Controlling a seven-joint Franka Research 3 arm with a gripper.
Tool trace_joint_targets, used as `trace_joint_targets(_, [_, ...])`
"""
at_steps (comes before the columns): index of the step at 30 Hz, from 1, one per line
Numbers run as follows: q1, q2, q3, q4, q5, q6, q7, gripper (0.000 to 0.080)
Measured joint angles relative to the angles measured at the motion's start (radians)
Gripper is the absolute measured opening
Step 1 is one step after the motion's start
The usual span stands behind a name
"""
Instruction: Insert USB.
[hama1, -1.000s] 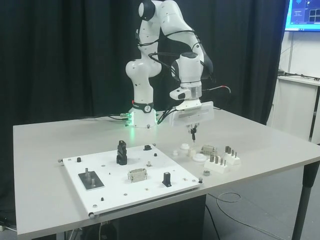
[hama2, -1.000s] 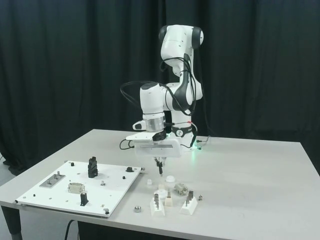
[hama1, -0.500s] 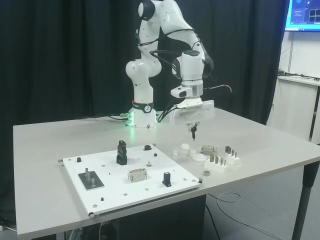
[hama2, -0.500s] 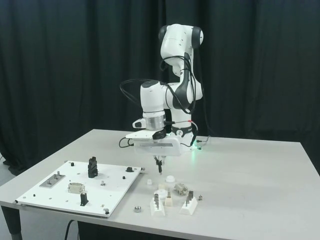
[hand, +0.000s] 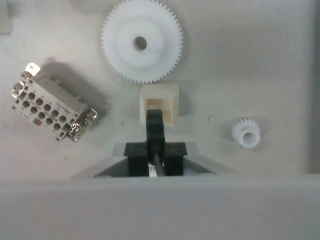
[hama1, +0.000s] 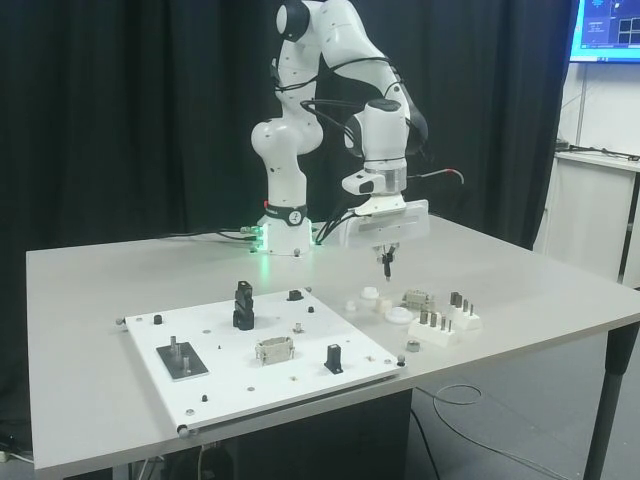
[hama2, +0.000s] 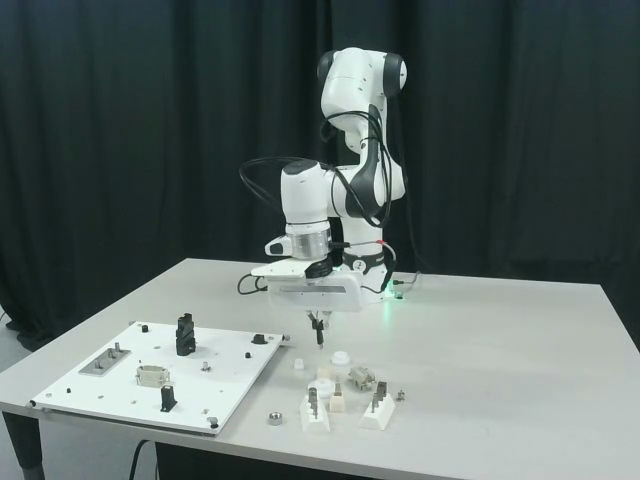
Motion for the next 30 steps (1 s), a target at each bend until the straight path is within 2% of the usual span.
trace_joint_targets(30, [-0.001, 0.0, -0.005, 0.017, -0.042, 0.0, 0.008, 0.006])
